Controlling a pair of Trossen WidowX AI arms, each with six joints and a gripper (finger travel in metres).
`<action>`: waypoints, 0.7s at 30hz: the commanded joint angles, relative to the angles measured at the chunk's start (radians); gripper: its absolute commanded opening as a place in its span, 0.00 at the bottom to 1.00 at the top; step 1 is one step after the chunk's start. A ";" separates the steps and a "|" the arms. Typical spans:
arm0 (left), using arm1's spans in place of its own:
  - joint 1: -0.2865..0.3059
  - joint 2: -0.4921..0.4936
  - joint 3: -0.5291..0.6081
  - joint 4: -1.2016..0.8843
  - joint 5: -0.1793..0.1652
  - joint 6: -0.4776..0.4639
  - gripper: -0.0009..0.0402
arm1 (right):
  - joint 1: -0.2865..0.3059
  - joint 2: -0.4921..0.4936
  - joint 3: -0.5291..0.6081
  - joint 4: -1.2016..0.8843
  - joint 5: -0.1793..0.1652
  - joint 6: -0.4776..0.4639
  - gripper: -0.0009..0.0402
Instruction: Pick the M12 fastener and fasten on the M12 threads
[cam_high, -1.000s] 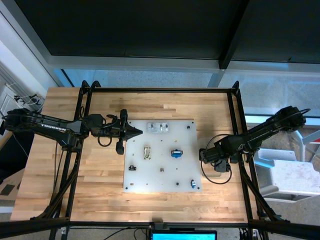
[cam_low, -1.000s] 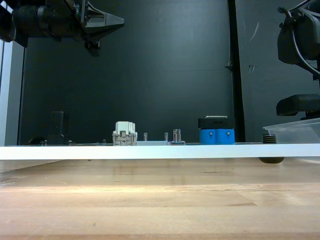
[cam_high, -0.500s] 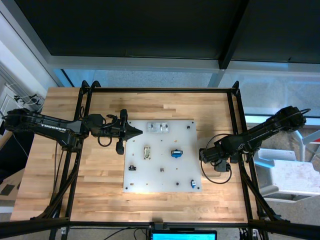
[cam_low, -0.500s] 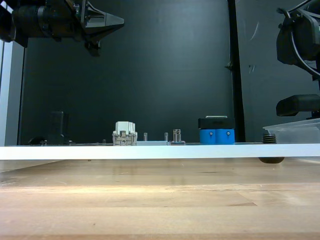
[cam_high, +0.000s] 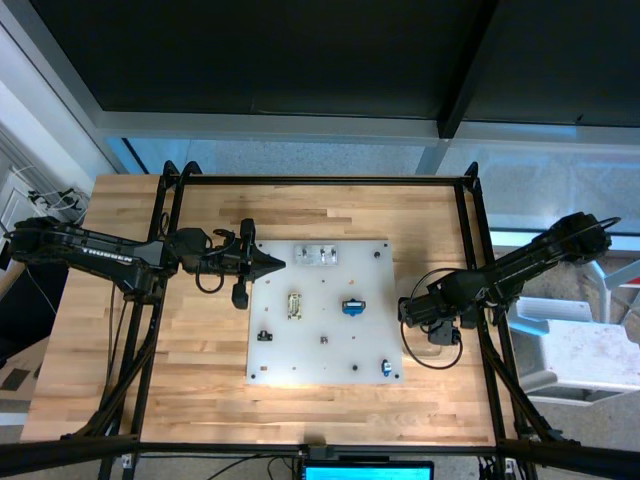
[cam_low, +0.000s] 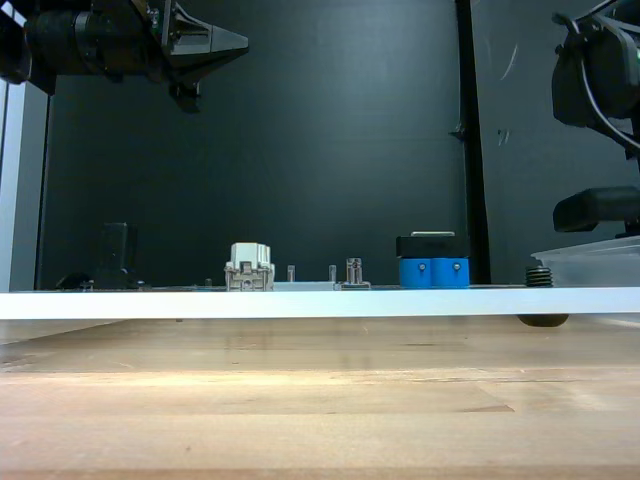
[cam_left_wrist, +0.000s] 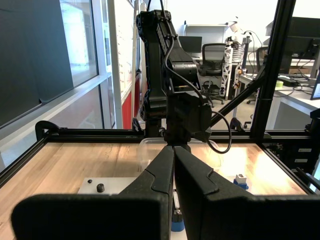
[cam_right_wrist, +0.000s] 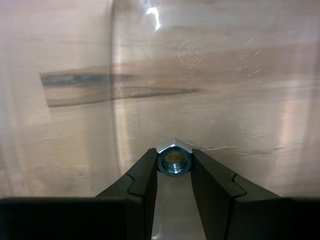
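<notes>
My right gripper (cam_right_wrist: 173, 167), in tray (cam_low: 592, 264) off board's (cam_high: 300, 352) right edge, nips M12 fastener (cam_right_wrist: 173, 161) by tips only; may twist free. Left gripper (cam_high: 270, 264) closed, empty, board's left edge.

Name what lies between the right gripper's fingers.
The M12 nut, per the right wrist view; right gripper is at the tray. Left gripper hangs shut above the board.
</notes>
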 joint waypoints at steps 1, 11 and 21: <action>0.000 0.000 0.000 0.000 0.000 0.000 0.02 | 0.000 -0.013 0.047 -0.042 0.010 0.001 0.11; 0.000 0.000 0.000 0.000 0.000 0.000 0.02 | 0.002 0.003 0.288 -0.243 0.011 0.024 0.11; 0.000 0.000 0.000 0.000 0.000 0.000 0.02 | 0.022 0.214 0.579 -0.327 0.019 0.022 0.11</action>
